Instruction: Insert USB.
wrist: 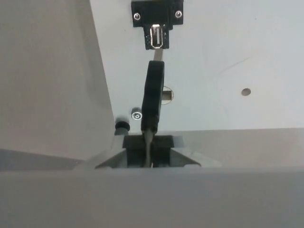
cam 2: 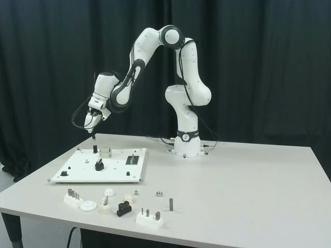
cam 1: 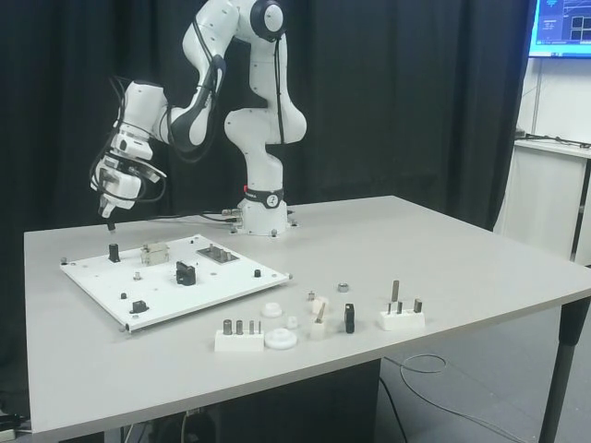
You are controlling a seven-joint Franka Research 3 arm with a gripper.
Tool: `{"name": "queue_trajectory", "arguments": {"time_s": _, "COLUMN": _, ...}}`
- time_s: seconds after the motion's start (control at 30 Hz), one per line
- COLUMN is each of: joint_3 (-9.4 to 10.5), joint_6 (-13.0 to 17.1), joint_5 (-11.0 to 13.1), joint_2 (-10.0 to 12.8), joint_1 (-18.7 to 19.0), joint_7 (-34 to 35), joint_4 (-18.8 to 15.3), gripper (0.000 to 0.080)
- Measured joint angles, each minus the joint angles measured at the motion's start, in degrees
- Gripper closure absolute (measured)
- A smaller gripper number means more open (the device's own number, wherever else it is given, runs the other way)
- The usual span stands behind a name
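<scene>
Up there, the gripper [wrist: 151,142] hangs clamped on a black USB plug [wrist: 153,95], just above the socket [wrist: 156,37] on the white board [cam 1: 175,277].

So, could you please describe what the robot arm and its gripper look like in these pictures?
The white robot arm is built of rounded, glossy segments with black joints, and rises from a base ringed by a black band. Black cables loop around its wrist near the gripper. In the wrist view, the grey gripper fingers look broad, flat and plain, with no visible markings.
</scene>
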Motion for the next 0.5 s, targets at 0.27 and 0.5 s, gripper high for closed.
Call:
{"name": "queue_trajectory", "arguments": {"time_s": 0.27, "joint_3": -0.02, "joint_6": 0.0, "joint_5": -0.9, "joint_2": 0.1, "joint_1": -0.1, "joint_7": 0.0, "joint_4": -0.2, "gripper": 0.0776}}
{"name": "queue_trajectory", "arguments": {"time_s": 0.5, "joint_3": -0.03, "joint_6": 0.0, "joint_5": -0.9, "joint_2": 0.3, "joint_1": -0.1, "joint_7": -0.3, "joint_4": -0.2, "gripper": 0.0776}}
